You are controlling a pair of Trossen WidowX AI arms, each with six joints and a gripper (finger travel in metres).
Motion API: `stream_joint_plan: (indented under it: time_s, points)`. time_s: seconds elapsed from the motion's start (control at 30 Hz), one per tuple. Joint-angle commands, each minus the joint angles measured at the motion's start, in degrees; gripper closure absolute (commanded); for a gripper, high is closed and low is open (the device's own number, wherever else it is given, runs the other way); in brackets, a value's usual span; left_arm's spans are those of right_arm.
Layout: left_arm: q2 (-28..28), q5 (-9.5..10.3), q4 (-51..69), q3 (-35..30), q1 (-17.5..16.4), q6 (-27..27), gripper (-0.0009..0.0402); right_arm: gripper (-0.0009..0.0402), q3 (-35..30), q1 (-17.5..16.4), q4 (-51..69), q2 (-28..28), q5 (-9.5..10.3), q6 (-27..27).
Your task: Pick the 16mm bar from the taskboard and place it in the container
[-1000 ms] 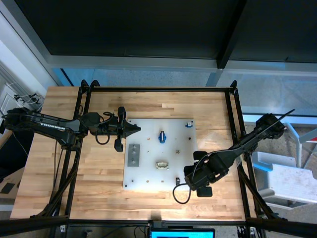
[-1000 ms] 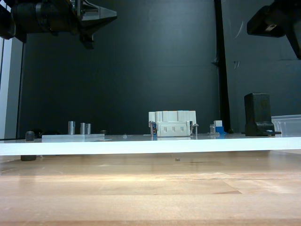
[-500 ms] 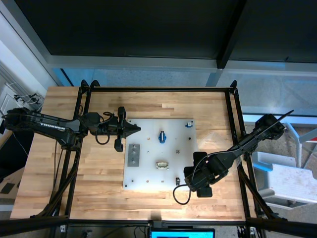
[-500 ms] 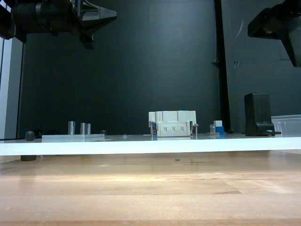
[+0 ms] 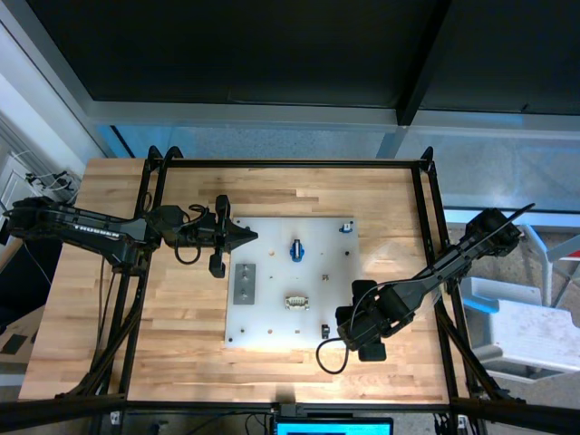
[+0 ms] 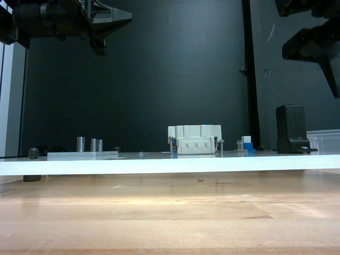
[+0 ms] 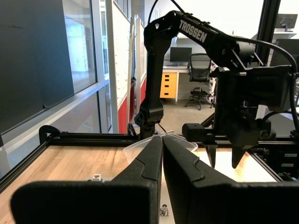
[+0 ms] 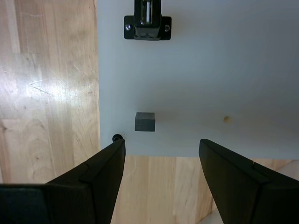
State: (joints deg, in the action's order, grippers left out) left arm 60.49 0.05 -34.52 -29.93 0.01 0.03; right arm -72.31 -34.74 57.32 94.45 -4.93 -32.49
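Observation:
The white taskboard (image 5: 272, 313) lies mid-table with a grey metal block (image 5: 245, 283) near its left edge. Three short metal bars (image 6: 93, 144) stand upright in that block; I cannot tell which is the 16mm bar. The clear container (image 6: 324, 139) sits right of the board and also shows in the left wrist view as a faint tub (image 7: 184, 141). My left gripper (image 5: 252, 236) hovers shut and empty over the board's far-left corner, high above it (image 6: 127, 19). My right gripper (image 5: 352, 319) hangs open over the board's near-right corner, pointing straight down (image 8: 161, 144).
A blue part (image 5: 296, 249), a white connector (image 6: 194, 139) and a black fitting (image 8: 147, 25) stand on the board. A small grey square (image 8: 144, 121) lies under the right gripper. A black frame (image 5: 290, 164) rings the wooden table.
The right gripper has shifted slightly left, over the board's near-right corner, and has dropped lower in the low view. The left arm has not moved.

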Motion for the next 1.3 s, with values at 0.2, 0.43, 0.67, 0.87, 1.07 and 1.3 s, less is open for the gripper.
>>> stream_joint_plan:
  time_s: [0.2,0.43,0.67,0.87,1.07,1.3]
  points:
    - [0.0,-0.02,-0.02,-0.02,-0.02,-0.02,0.0393,0.0173,2.73,-0.22,-4.31,1.25,0.02,-0.02]
    - [0.0,-0.02,-0.02,-0.02,-0.02,-0.02,0.0393,0.0173,2.75,-0.52,-5.42,2.78,0.02,0.02]
    - [0.0,-0.02,-0.02,-0.02,-0.02,-0.02,0.0393,0.0173,2.75,-0.61,-6.23,4.46,0.0,-0.02]
    - [0.0,-0.02,-0.02,-0.02,0.0,-0.02,0.0393,0.0173,2.86,-0.7,-7.02,5.68,-0.02,-0.04]
    - [0.0,-0.02,-0.02,-0.02,-0.02,-0.02,0.0393,0.0173,2.93,-0.76,-7.56,6.32,-0.02,-0.04]
    - [0.0,-0.02,-0.02,-0.02,0.0,-0.02,0.0393,0.0182,3.93,-0.83,-8.98,6.32,0.04,-0.07]
